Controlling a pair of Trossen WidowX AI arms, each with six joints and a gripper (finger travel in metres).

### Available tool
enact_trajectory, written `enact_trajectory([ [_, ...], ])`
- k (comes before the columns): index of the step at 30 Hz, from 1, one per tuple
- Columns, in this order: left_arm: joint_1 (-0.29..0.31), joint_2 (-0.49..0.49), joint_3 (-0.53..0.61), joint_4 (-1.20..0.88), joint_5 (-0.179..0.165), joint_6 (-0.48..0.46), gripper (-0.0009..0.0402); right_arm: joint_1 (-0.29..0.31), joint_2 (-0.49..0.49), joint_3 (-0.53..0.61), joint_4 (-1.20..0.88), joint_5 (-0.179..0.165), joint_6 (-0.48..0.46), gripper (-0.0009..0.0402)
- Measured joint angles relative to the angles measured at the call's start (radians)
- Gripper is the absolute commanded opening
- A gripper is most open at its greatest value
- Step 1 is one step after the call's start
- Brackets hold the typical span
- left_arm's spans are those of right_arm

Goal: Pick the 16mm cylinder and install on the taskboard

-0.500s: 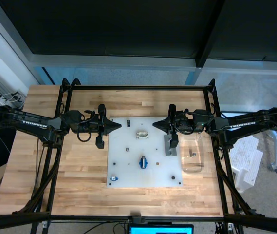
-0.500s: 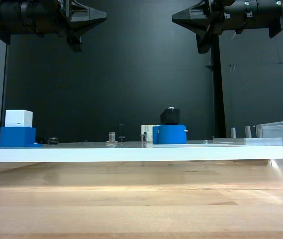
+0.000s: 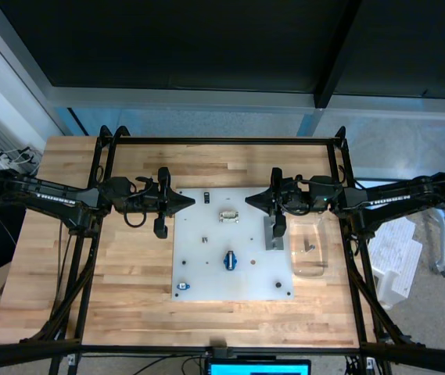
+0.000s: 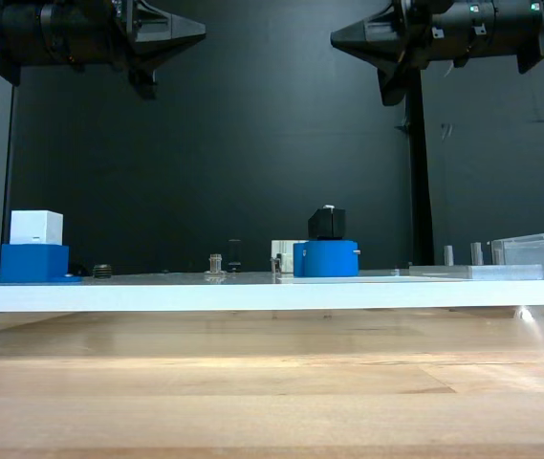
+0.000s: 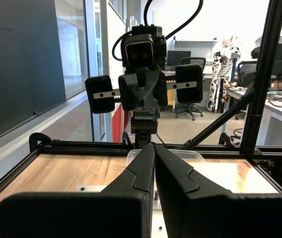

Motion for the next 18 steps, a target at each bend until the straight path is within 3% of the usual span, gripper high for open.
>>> enact_trajectory([
  [4,0.0,0.0,0.0,0.0,0.0,0.0,0.0,0.004,-0.007,0.052,-0.24,-0.003,0.0,0.0],
  [10,0.0,0.0,0.0,0.0,0.0,0.0,0.0,0.016,-0.007,0.169,-0.621,-0.071,-0.002,0.0],
  [18,0.0,0.0,0.0,0.0,0.0,0.0,0.0,0.097,-0.006,0.277,-1.029,-0.071,-0.009,0.0],
])
